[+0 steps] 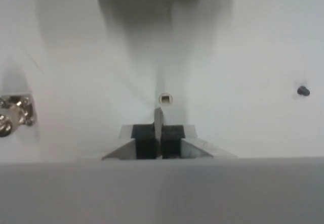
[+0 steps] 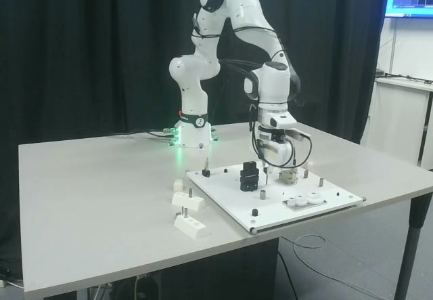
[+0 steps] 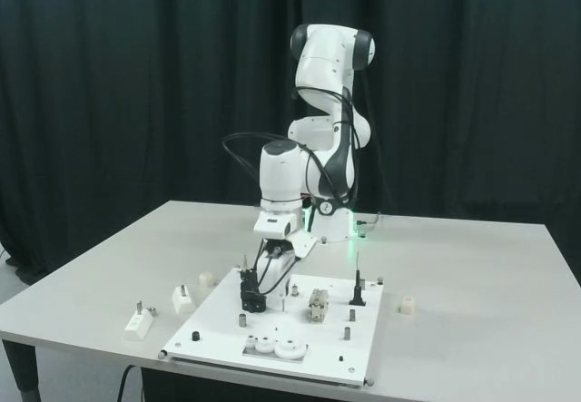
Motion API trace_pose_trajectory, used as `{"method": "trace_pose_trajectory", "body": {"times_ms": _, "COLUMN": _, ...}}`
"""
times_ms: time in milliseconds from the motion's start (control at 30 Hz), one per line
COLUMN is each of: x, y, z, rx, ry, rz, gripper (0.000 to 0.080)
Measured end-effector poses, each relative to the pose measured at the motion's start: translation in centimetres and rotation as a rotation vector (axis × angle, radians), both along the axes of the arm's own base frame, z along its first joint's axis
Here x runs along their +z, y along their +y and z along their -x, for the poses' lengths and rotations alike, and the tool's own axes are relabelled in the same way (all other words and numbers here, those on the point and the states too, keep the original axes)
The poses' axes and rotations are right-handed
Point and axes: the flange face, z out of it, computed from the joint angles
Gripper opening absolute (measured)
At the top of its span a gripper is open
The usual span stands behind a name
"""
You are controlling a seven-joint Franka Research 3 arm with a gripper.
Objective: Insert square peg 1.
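Gripper [image 1: 158,145] positioned low over the white board [image 2: 223,198], fingers [image 1: 144,142] clenched on the square peg [image 1: 158,122]. Peg held upright between the black pads, thin and grey, tip projecting past the fingertips. Tip located just short of the square hole [image 1: 165,99] in the board, apparently not yet entered; contact between tip and board cannot be told from the wrist view.

From the first room view: white arm [image 2: 267,83] bent down over the middle of the board, gripper [image 2: 268,173] just beside a black block [image 2: 249,176]. Metal fixture [image 2: 289,177] on the far side of the gripper. Three white gears [image 2: 305,201] near the board's front edge. Two white holders [image 2: 188,200] on the grey table [image 2: 88,191], just off the board's edge, each carrying a short upright pin.

From the second room view: gripper [image 3: 283,302] between the black block [image 3: 250,295] and the metal fixture [image 3: 317,308]. Several short black pegs [image 3: 351,315] standing upright on the board [image 3: 218,334]. Small white part [image 3: 407,306] on the table [image 3: 472,275], apart from the board. Green light [image 3: 352,235] at the arm's base.
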Motion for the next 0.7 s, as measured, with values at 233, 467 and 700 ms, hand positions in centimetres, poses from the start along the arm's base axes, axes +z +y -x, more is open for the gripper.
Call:
{"method": "trace_pose_trajectory", "body": {"times_ms": 233, "x": 0.0, "y": -0.1, "z": -0.1, "rx": -0.002, "ry": -0.006, "rz": 0.0, "gripper": 0.0021}}
{"method": "trace_pose_trajectory", "body": {"times_ms": 467, "x": 0.0, "y": 0.4, "z": -0.2, "rx": 0.007, "ry": -0.011, "rz": -0.002, "gripper": 0.0021}}
{"method": "trace_pose_trajectory", "body": {"times_ms": 700, "x": 0.0, "y": 1.1, "z": -0.3, "rx": 0.02, "ry": -0.012, "rz": -0.005, "gripper": 0.0021}}
